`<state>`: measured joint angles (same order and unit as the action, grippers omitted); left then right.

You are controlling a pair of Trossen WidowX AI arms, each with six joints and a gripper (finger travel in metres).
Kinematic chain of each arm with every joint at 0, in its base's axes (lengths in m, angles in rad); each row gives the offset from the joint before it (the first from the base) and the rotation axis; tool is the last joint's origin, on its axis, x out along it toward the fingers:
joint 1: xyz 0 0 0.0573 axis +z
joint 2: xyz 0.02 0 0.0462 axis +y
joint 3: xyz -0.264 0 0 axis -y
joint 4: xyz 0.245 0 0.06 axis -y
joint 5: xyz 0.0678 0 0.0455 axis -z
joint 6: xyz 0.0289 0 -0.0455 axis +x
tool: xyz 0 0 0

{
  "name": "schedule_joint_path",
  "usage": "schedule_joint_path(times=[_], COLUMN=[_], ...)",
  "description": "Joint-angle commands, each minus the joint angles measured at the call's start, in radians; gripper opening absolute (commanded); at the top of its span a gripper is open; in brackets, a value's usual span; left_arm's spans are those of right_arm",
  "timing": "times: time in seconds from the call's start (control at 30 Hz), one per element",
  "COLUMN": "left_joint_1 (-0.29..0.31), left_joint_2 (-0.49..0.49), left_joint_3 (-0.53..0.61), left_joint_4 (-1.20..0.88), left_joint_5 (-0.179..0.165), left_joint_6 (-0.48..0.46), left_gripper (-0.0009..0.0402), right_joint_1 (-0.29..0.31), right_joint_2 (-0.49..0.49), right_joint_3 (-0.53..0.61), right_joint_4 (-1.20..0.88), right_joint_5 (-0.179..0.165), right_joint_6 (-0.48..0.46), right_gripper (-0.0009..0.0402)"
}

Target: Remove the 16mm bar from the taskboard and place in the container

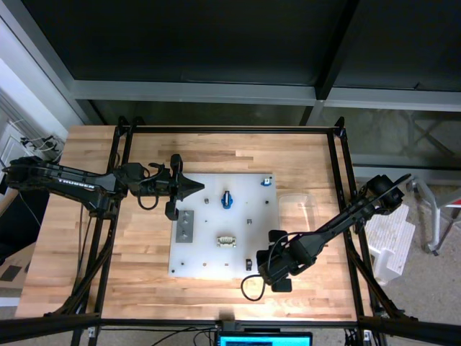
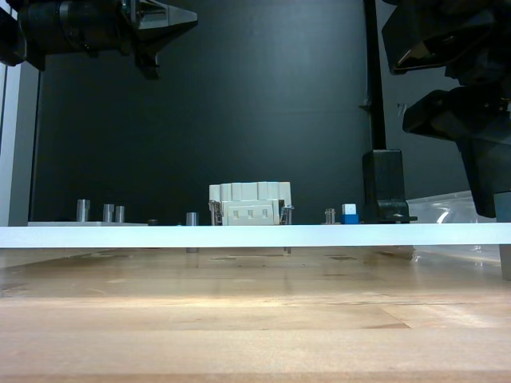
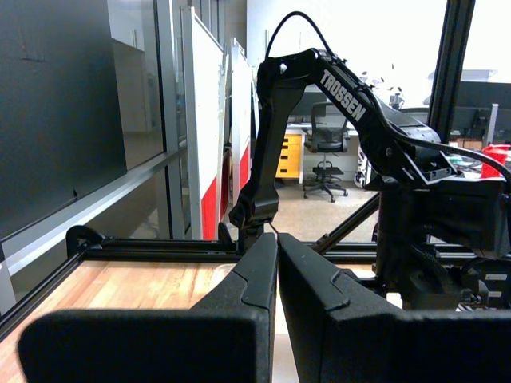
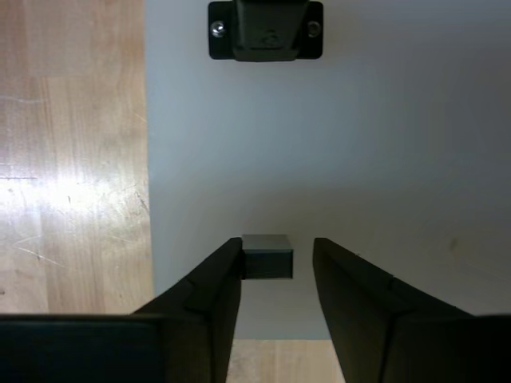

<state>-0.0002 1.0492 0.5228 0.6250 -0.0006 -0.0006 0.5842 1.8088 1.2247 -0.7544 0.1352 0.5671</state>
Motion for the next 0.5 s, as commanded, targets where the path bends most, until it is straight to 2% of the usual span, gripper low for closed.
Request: schedule_joint_path(times=[0.03,0.3,0.5], left_joint_1=[0.000,0.000,0.000], left_joint_2=[0.000,0.000,0.000], left_joint_3=[0.000,0.000,0.000], left_joint_4=[0.001,0.001,0.000], left_joint_5=[0.000,0.000,0.000], left_joint_6=[0.000,0.000,0.000], left_gripper=[0.0000,0.0000,0.0000], right_joint_1=[0.001,0.002,0.003], right_joint_2=[0.000,0.000,-0.003], right_joint_3=[0.000,0.003,0.003], right_joint_4=[-0.001,-0.001,-0.002], right_joint_5=[0.003,0.003,0.003], right_joint_6=[0.001,0.001,0.001], right_gripper=[0.0089,0.0039,0.0019])
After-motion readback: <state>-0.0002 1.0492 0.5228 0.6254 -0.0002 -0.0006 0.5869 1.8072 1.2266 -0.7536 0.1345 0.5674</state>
